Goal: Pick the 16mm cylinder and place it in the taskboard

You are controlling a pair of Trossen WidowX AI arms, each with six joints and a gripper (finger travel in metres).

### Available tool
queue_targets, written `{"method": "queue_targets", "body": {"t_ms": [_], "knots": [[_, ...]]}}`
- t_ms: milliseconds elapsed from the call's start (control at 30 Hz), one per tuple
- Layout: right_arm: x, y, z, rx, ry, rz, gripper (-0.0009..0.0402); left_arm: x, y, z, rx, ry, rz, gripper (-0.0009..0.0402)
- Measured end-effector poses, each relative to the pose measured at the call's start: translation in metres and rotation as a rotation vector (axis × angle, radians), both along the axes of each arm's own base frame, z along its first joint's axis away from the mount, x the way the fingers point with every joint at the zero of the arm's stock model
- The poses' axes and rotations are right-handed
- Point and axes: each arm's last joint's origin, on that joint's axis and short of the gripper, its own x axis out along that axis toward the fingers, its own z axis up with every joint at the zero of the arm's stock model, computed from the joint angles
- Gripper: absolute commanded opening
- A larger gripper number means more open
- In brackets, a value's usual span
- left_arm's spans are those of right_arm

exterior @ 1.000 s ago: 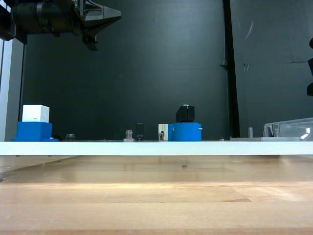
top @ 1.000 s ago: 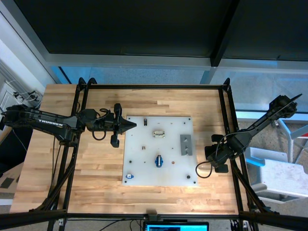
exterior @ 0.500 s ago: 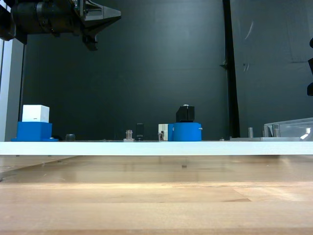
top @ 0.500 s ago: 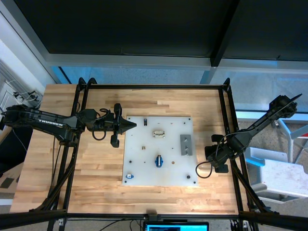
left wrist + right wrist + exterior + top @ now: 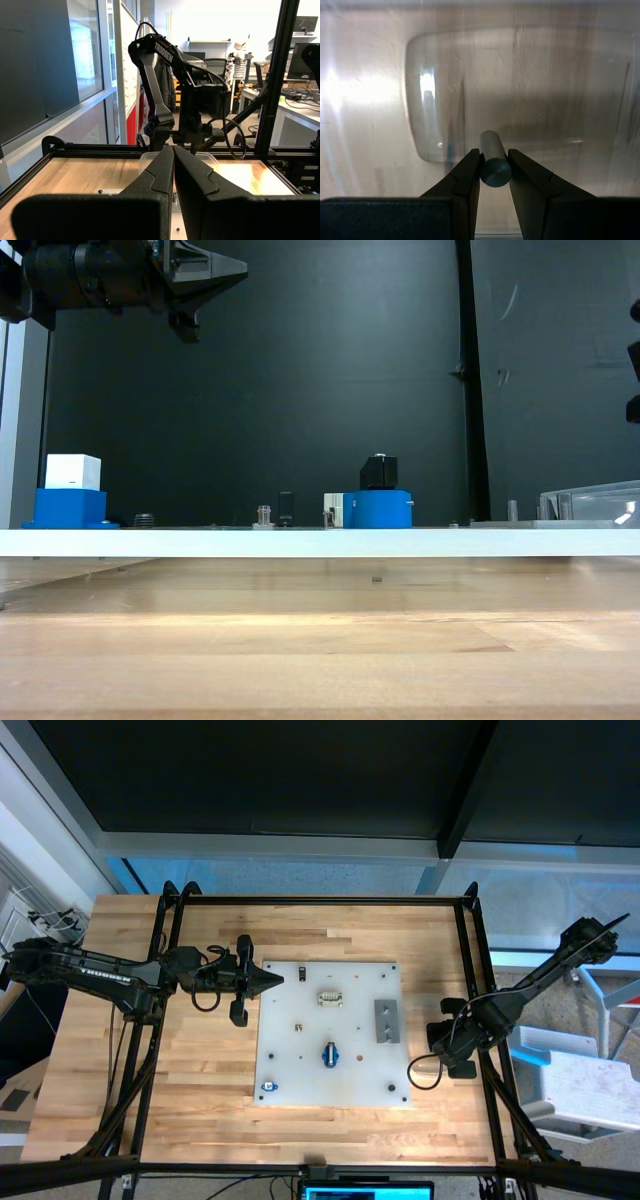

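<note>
Right claw [image 5: 494, 153] closed narrow on the 16mm cylinder [image 5: 495, 169], one finger pressing each side of the barrel, round end face toward the wrist camera. Clear plastic tray [image 5: 530, 75] directly beneath the held peg; cannot tell whether the peg touches the tray floor.

Seen from above, this claw and its load sit just off the right edge of the taskboard [image 5: 290, 1060], about level with the board's middle. The cylinder is therefore off the taskboard, not in any of its holes.

Left claw [image 5: 268, 978] has fingers pressed together, nothing between them. It points inward over the taskboard's left edge, near the far left corner, and in the low view it hangs well above the board.

On the taskboard: grey block [image 5: 386, 1020] toward the right edge, blue knob [image 5: 329, 1055] near the centre, silver connector [image 5: 330, 997] on the far side of the knob.

The taskboard lies flat on the wooden desk [image 5: 200, 1120].
</note>
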Motion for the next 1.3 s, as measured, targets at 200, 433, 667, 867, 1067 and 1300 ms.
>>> {"method": "queue_targets", "body": {"t_ms": [200, 433, 667, 867, 1067, 1300], "knots": [[0.001, 0.001, 0.015, 0.002, -0.003, 0.000, 0.0027, 0.000, 0.000, 0.000, 0.000, 0.000, 0.000, 0.0000], [0.003, 0.002, 0.038, 0.006, -0.009, 0.000, 0.0027, 0.000, 0.000, 0.000, 0.000, 0.000, 0.000, 0.0000], [0.002, 0.002, 0.062, 0.010, -0.015, 0.000, 0.0027, 0.000, 0.000, 0.000, 0.000, 0.000, 0.000, 0.0000], [0.001, 0.000, 0.079, 0.007, -0.010, 0.000, 0.0027, 0.000, 0.000, 0.000, 0.000, 0.000, 0.000, 0.0000], [0.000, 0.000, 0.081, 0.006, -0.009, 0.001, 0.0027, 0.000, 0.000, 0.000, 0.000, 0.000, 0.000, 0.0000], [0.000, 0.000, 0.081, 0.006, -0.009, 0.000, 0.0027, 0.000, 0.000, 0.000, 0.000, 0.000, 0.000, 0.0000]]}}
